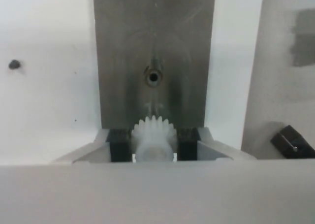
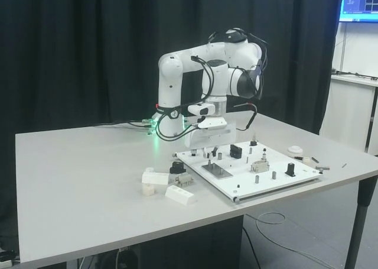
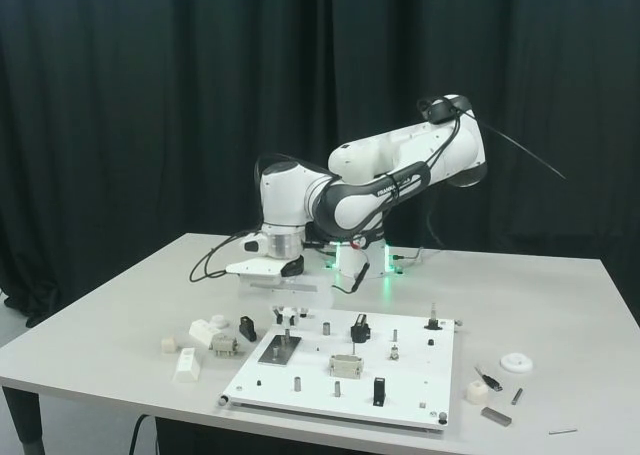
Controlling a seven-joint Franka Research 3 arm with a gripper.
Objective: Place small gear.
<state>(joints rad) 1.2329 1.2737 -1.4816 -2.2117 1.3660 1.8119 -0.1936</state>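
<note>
Gripper clamps the small gear above the grey plate (its hole seemingly the seat); placing remains undone.

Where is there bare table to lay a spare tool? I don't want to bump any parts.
Free: the wide grey table stretch beyond the white blocks, away from the white board. Crowded: the board itself, and around the gripper holding the small gear.

Two room cameras stand back from opposite sides of the tabletop, both taking in the arm and white board; the wrist camera looks closely down past the fingers.
</note>
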